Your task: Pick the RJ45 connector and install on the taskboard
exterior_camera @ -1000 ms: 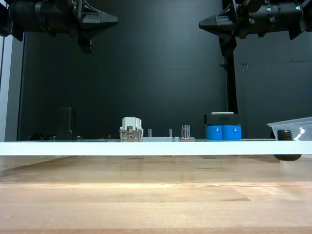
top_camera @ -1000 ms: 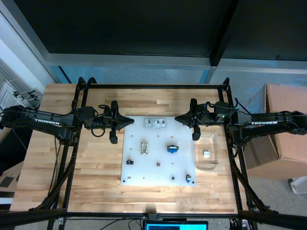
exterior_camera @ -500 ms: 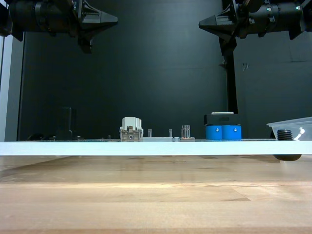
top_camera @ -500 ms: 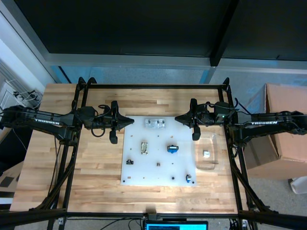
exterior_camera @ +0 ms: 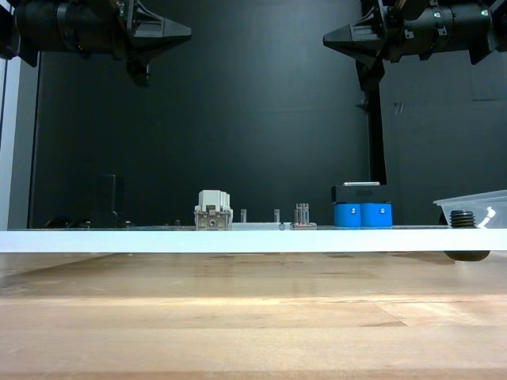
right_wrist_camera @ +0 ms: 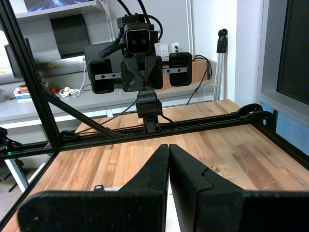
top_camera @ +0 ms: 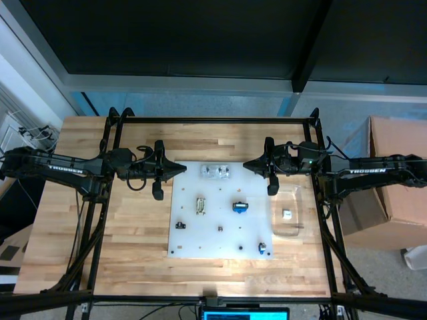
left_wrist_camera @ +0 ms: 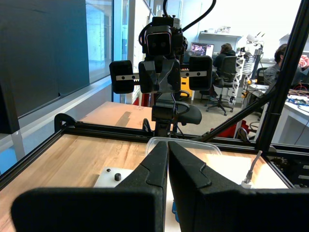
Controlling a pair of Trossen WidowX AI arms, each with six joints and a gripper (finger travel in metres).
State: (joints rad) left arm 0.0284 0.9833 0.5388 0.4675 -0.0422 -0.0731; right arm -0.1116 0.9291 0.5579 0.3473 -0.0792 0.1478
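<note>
Table: a pale butcher-block wooden top [top_camera: 133, 227] inside a black metal frame [top_camera: 213, 121].
Backdrop: a dark panel [top_camera: 187, 33] fills 12 o'clock in the high view; the low view shows a black wall [exterior_camera: 261, 119].
Floor: a blue-grey strip [top_camera: 200, 103] lies beyond the table's far edge.
Box: a brown cardboard box [top_camera: 397, 173] stands at 3 o'clock.
Screen: a lit monitor edge [top_camera: 243, 313] sits at 6 o'clock.
Windows: tall glass panes [left_wrist_camera: 99, 38] let in daylight.
Furniture: an office chair [left_wrist_camera: 227, 86], a seated person [left_wrist_camera: 282, 63], a grey counter [right_wrist_camera: 72, 99], and wall sockets [right_wrist_camera: 166, 48].

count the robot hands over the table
2: left hand shut, high over the board's far left corner; right hand shut, high over its far right part. Neither holds anything.
</note>
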